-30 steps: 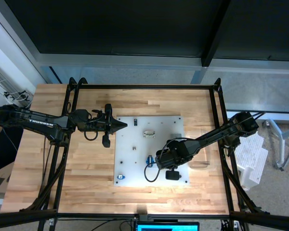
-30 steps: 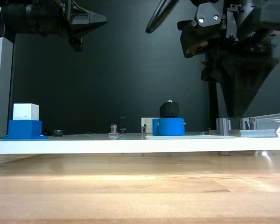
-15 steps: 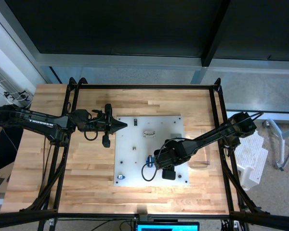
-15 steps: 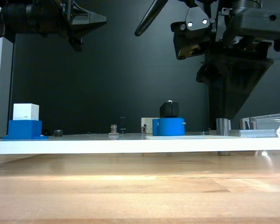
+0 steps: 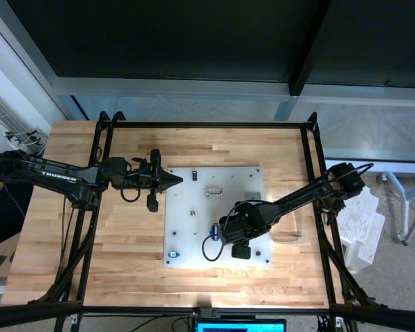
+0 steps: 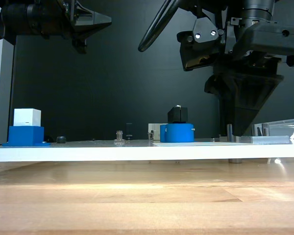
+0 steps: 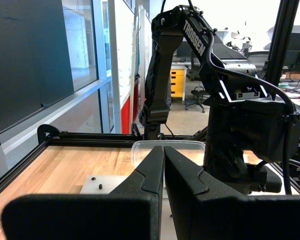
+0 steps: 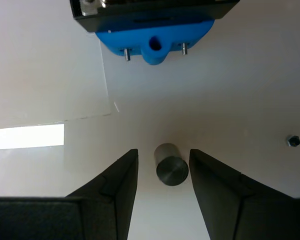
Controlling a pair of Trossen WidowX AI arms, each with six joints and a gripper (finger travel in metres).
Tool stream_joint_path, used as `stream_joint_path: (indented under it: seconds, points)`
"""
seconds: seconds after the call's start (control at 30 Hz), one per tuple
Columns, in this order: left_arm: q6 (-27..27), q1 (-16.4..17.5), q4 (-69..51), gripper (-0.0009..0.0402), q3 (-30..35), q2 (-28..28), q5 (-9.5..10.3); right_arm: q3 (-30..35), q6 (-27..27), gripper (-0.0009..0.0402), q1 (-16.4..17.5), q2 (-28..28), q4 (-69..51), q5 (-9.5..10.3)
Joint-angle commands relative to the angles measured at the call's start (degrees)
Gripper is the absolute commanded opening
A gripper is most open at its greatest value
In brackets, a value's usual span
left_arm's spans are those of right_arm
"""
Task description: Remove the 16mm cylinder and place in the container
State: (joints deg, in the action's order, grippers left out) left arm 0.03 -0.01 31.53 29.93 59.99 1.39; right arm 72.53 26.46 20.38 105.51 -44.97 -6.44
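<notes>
**Shifted leftward and lower over the past second: right claw [image 6: 233,133] closing in on the 16mm cylinder [image 6: 229,133]**

Brought from the container [image 6: 284,128] side toward the blue-and-black fitting [image 6: 179,132], and now masking most of the rod in the low view. Wrist view: right claw [image 8: 162,161] parted only a little wider than the 16mm cylinder [image 8: 171,171], one finger [image 8: 115,185] on each flank, touching nothing, gripping nothing. Rod seated upright in the white board [image 5: 194,228], between fitting and container [image 5: 290,223], apart from both.

Judged rigid, solid metal, dense for its bulk, smooth and probably slippery. Best pinched across the curved wall just below the top face, then drawn straight up along the axis to avoid binding in the seat.

Left claw [image 5: 173,179] held high by the board's left edge above the counter [image 5: 124,263], fingers pressed together, empty.
</notes>
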Motion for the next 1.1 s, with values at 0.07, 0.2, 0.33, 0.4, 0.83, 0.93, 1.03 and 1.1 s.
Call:
stream_joint_path:
  seconds: [0.07, 0.2, 0.33, 0.4, 0.83, 0.93, 1.03, 1.1]
  points:
    - [0.0, 0.0, 0.0, 0.0000, 0.0, 0.0, 0.00, -0.1, -0.3, 0.0122, 0.0, 0.0, 0.1, -0.02]
    - [0.0, 0.0, 0.0, 0.0000, 0.0, 0.0, 0.00, -0.1, -0.4, 0.0102, 0.0, 0.0, 0.2, -0.02]
    - [0.0, 0.0, 0.0, 0.0000, 0.0, 0.0, 0.00, -0.1, -0.3, 0.0070, -0.1, 0.0, 0.2, 0.00]
    - [0.0, 0.0, 0.0, 0.0000, 0.0, 0.0, 0.00, -0.1, -0.3, 0.0050, -0.2, -0.1, 0.2, 0.02]
    - [0.0, 0.0, 0.0, 0.0000, 0.0, 0.0, 0.00, -0.1, -0.9, 0.0008, -0.5, -3.1, -0.2, 0.48]
    - [0.0, 0.0, 0.0, 0.0000, 0.0, 0.0, 0.00, 0.0, -1.0, 0.0003, -0.7, -5.1, -1.2, 0.46]
    - [0.0, 0.0, 0.0, 0.0000, 0.0, 0.0, 0.00, 0.5, -1.4, -0.0001, -1.0, -7.4, -3.0, 0.44]
    - [0.0, 0.0, 0.0, 0.0000, 0.0, 0.0, 0.00, 1.4, -1.5, 0.0001, -1.3, -8.7, -4.3, 0.39]
